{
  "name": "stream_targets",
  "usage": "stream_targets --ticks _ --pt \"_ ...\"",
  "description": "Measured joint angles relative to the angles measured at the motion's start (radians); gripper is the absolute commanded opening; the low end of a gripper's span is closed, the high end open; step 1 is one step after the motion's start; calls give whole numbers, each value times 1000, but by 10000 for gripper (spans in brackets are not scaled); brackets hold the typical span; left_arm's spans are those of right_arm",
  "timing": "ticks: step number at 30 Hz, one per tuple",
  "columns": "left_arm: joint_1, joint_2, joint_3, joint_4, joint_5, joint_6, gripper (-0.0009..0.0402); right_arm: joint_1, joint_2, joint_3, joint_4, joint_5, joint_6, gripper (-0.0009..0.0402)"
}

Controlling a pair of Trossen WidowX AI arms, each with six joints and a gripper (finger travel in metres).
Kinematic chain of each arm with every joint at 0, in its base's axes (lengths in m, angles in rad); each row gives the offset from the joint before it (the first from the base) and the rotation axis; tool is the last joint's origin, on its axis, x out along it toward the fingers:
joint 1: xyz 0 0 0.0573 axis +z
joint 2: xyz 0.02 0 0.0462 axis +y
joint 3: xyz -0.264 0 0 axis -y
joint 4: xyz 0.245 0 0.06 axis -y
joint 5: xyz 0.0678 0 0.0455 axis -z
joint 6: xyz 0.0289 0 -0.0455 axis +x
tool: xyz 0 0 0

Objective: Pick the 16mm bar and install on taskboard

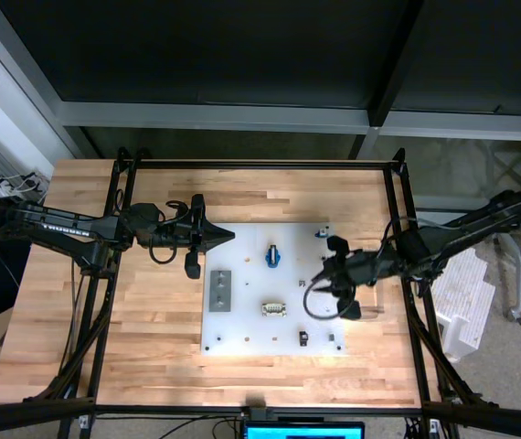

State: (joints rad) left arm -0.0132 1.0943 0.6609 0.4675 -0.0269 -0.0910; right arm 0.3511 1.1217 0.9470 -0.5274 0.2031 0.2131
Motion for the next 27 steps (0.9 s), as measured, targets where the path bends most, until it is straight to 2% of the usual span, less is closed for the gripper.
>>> stream_targets --ticks 5,12,15,17,27 --pt "0 0 0 0 0 0 0 -93 -72 -60 160 -9 -99 51" --pt "0 0 0 0 0 0 0 -208 -129 -118 362 -60 -177 13" --pt "0 0 0 0 0 0 0 -256 -145 -153 476 -106 -191 -2" --pt "0 0 0 0 0 0 0 -286 -154 -179 548 -126 -193 2" --pt "0 0 0 0 0 0 0 -365 -171 -272 776 -155 -167 0"
